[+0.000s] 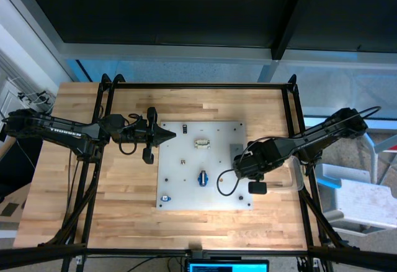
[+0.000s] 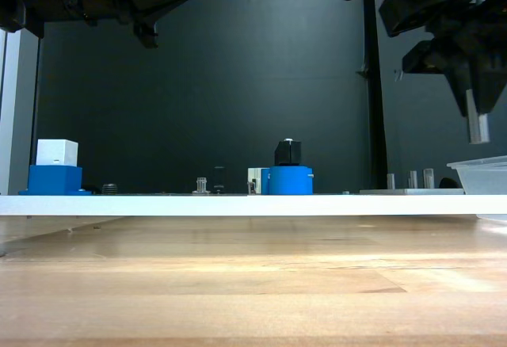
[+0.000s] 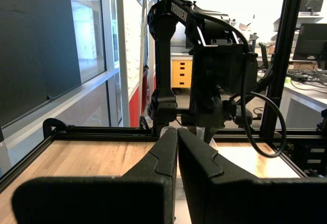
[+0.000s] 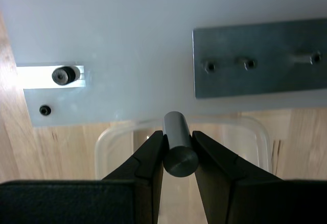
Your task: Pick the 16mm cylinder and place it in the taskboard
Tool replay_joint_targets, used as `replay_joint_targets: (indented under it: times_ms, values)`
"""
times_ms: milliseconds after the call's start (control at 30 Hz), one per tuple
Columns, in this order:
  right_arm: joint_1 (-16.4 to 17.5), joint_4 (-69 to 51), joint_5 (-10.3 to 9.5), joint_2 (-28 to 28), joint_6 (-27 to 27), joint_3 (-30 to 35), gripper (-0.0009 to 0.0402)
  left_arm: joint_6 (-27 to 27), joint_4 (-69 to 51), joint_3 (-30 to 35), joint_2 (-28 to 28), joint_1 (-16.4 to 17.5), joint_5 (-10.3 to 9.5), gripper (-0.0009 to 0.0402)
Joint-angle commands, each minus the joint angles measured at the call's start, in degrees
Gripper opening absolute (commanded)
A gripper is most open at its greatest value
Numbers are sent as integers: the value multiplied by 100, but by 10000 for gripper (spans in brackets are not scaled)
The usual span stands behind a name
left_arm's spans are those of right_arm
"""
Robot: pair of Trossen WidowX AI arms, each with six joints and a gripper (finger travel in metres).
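Holding the short dark-grey round 16mm cylinder pinched between its fingers, the right tool hangs above the clear plastic tray at the right edge of the flat white square taskboard, near the grey metal block. Picking looks done; carrying the peg to its hole and seating it remain. It juts below the fingertips, clear of the tray. The left tool, fingers pressed together on nothing, hovers high over the board's left edge above the wooden desk.
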Motion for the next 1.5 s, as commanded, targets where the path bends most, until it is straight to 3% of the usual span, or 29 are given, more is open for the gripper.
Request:
replay_joint_targets:
  times_ms: [33, 1033, 1133, 1500]
  values:
    - [-50, 57, -2, 184, -103, 155, 18, 0, 0, 0, 0, 0, 2, 0]
    - [-363, 345, -74, 1683, -511, 1386, 18, 2, 0, 0, 0, 2, 0, 0]
    - [-407, 348, -173, 1799, -533, 1521, 18, 2, 0, 0, 0, 0, 0, 0]
    - [-431, 575, -197, 1971, -555, 1626, 18, 2, 0, 0, 0, 0, 0, 0]
